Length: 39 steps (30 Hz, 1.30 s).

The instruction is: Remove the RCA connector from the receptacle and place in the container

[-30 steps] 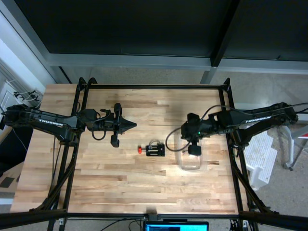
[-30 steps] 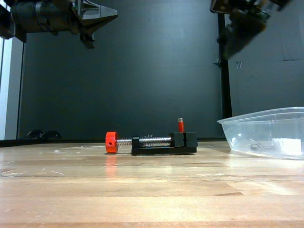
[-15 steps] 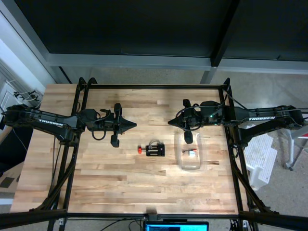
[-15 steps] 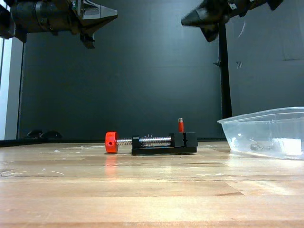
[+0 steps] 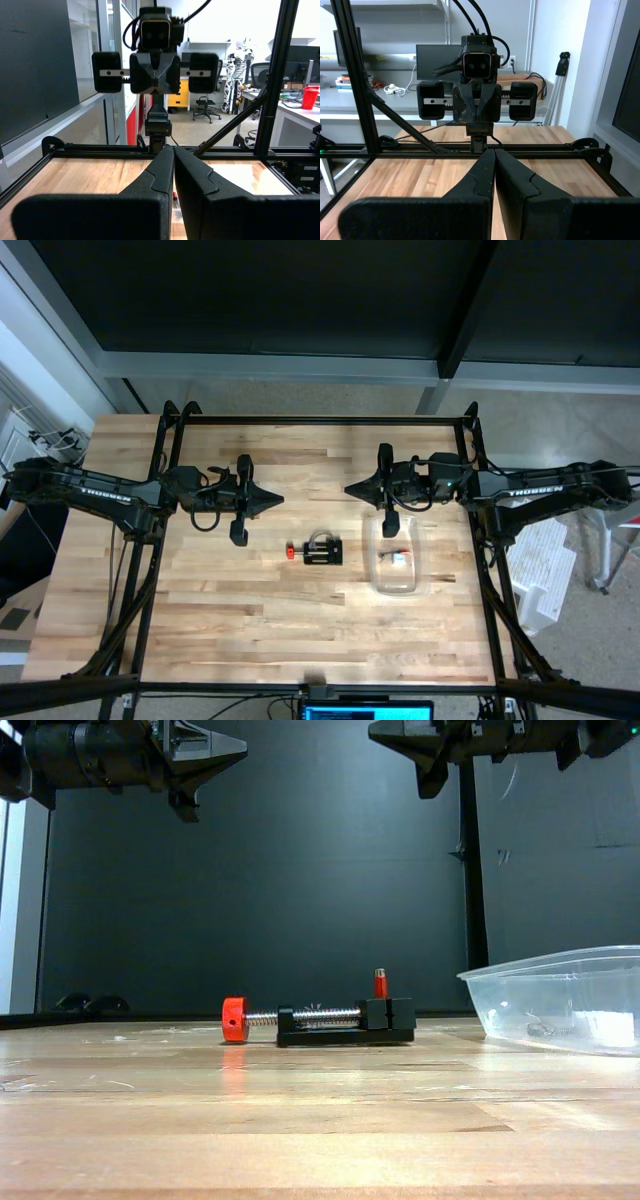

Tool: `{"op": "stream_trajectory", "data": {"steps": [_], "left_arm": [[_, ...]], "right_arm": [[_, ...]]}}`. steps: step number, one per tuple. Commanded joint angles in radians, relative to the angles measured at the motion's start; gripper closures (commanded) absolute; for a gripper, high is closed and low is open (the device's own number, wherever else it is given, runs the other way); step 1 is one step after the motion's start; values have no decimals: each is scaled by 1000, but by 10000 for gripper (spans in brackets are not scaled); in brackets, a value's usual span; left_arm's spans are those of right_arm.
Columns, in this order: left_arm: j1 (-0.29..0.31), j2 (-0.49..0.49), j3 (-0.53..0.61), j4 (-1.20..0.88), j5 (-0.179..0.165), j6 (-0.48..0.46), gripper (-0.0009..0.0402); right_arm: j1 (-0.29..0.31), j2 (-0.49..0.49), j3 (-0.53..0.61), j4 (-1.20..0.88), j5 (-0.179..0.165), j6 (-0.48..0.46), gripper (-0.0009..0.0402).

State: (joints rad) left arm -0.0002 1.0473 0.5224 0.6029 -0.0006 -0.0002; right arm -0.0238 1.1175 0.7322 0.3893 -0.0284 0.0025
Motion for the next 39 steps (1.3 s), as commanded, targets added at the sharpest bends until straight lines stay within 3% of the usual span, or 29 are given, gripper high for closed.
{"op": "stream_trajectory", "data": {"steps": [1, 12, 26, 32, 34, 39], "left_arm": [[0, 0, 0, 0, 0, 0, 393], [0, 0, 0, 0, 0, 0, 393], [0, 0, 0, 0, 0, 0, 393], [0, 0, 0, 0, 0, 0, 393], [0, 0, 0, 0, 0, 0, 393], [0, 0, 0, 0, 0, 0, 393]], "right_arm": [[7, 3, -32, 48, 2, 4, 394], [12, 36, -56, 77, 34, 12, 393], [27, 50, -56, 102, 28, 1, 393], [41, 50, -56, 110, 40, -11, 393], [42, 50, -56, 110, 61, -11, 393], [42, 50, -56, 110, 58, -9, 393]]}}
